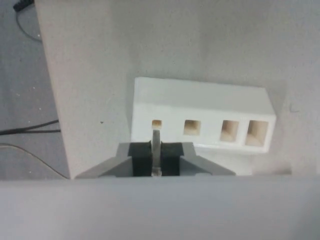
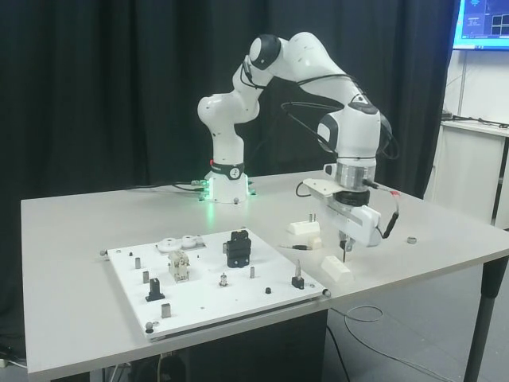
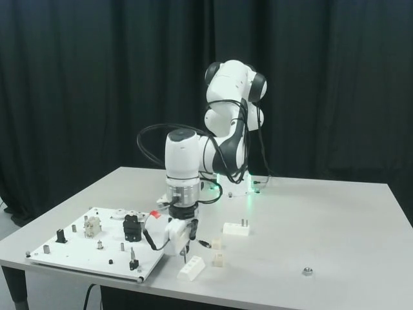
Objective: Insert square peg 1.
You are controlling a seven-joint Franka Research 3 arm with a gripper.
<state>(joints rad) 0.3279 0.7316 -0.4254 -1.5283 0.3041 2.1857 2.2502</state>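
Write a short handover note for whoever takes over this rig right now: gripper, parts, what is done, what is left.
Gripper: shut on the square peg, held upright.
White block with four holes lies on the grey table, near its front edge.
Done: peg picked up and brought above the smallest end hole.
Left: lower the peg into that hole, release, retreat. Whether the tip has entered cannot be told.

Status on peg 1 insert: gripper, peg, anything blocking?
Gripper shut on square peg. Peg tip at the end hole of white block, not visibly seated. Nothing in the way.

black curtains behind the grey table, a white cabinet and a screen beside
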